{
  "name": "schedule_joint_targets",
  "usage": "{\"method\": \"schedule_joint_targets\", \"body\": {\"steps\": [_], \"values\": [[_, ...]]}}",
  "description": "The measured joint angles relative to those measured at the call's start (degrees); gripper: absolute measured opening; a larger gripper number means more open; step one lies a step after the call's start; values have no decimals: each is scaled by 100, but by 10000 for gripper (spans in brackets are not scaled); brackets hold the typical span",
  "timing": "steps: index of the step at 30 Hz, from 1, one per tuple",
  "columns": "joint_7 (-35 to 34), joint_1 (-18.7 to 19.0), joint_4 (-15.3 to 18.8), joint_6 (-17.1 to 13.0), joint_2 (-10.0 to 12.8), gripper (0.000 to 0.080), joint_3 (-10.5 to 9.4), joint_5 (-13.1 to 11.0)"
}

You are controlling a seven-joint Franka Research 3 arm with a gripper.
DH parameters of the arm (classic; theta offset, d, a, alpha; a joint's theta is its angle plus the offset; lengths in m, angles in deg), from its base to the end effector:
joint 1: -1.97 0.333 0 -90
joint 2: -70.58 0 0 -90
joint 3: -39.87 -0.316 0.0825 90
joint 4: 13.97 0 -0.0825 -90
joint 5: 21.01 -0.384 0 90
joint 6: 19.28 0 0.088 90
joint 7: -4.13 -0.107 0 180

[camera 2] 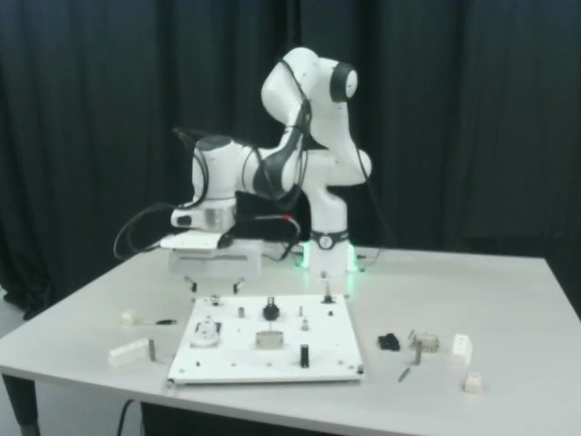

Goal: Remove large gear.

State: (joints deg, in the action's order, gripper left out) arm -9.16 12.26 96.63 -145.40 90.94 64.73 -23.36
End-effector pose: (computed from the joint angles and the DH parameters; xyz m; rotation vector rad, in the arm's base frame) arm 0.5945 -0.1405 0.3157 2.9355 -0.7357 -0.0786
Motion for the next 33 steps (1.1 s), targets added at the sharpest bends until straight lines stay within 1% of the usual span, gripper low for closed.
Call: {"method": "schedule_joint_targets", "body": {"steps": [3, 11, 18, 27, 33], "values": [[173, -71, 24, -124, 117, 800, 0, -117], [607, -220, 42, -509, 453, 800, -1, -523], [853, -310, 41, -724, 673, 800, -1, -851], [1034, -342, 41, -807, 807, 800, -1, -1066], [1080, -342, 41, -870, 874, 800, -4, -1144]]}}
